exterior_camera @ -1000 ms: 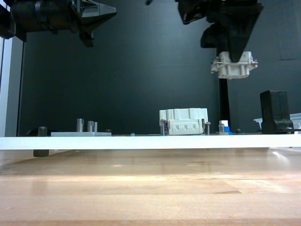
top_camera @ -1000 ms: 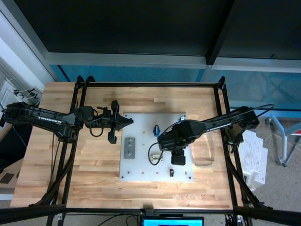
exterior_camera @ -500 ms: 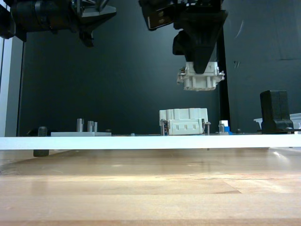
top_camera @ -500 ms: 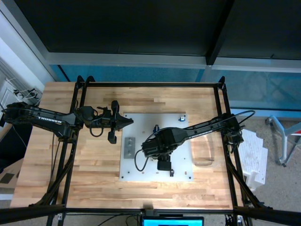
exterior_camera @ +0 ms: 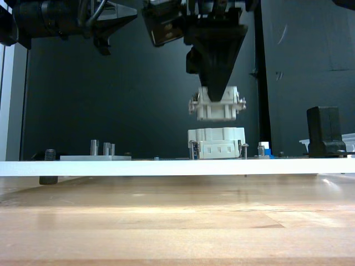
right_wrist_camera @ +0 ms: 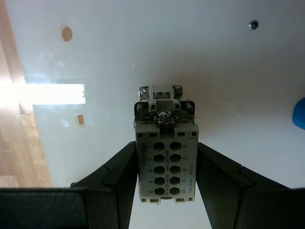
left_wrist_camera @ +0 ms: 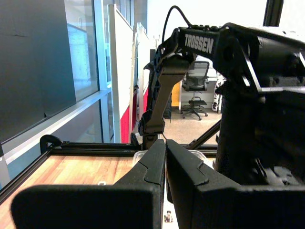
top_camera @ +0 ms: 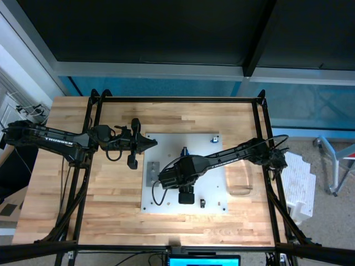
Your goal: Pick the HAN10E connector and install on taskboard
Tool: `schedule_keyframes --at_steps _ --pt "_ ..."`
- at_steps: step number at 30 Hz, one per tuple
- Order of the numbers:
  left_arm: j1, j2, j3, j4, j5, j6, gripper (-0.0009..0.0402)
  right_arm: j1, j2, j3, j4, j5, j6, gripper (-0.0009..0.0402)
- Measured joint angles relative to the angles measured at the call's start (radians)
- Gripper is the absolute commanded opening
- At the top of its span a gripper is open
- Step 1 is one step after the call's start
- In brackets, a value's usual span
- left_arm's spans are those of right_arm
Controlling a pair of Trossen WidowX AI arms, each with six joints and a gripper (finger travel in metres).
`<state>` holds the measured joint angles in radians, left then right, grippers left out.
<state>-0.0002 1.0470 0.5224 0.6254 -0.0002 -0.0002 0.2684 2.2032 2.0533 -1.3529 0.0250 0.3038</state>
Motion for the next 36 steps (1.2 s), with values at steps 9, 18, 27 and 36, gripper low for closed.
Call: schedule_keyframes --at_steps 9,18,27,36 --pt "0.000 0.000 0.000 0.000 0.000 0.000 0.0001 0.000 0.014 -0.006 0.028 0.001 -0.003 0.0039" --pt "0.000 0.000 0.000 0.000 0.000 0.000 0.0001 0.000 0.014 -0.023 0.029 0.001 -0.017 0.0039" --pt "0.000 0.000 0.000 0.000 0.000 0.000 0.0001 0.000 0.014 -0.025 0.029 0.009 -0.022 0.0039" --pt "0.000 0.000 0.000 0.000 0.000 0.000 0.0001 0.000 0.014 -0.039 0.043 0.009 -0.023 0.0039"
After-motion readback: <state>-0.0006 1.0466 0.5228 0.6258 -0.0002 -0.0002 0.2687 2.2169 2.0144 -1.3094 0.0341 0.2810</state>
